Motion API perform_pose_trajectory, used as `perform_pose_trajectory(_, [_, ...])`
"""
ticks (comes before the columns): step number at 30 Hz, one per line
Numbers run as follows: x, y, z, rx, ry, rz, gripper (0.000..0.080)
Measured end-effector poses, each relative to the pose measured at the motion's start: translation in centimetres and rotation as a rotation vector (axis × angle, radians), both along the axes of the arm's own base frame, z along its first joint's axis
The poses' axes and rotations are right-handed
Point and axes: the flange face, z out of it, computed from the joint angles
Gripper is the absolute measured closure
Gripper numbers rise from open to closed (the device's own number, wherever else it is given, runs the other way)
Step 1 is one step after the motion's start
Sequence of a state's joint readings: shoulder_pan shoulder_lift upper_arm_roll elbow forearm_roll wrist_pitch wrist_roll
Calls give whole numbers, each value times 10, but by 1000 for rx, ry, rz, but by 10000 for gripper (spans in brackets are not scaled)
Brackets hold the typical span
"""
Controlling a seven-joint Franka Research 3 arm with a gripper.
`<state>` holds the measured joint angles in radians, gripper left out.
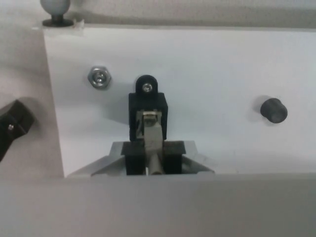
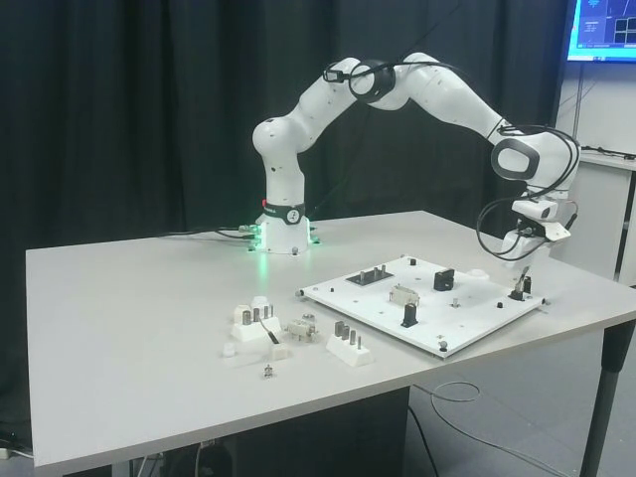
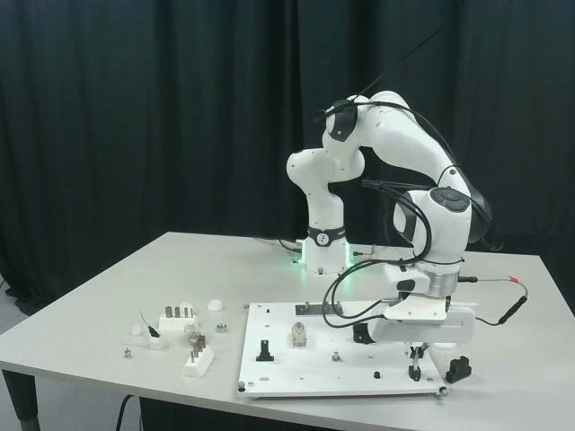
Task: Insert Ethernet.
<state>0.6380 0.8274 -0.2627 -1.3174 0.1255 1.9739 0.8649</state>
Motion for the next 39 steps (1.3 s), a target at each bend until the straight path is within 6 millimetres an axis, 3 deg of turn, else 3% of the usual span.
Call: perform_pose_trajectory(39, [1,0,0,0,-3,9,732])
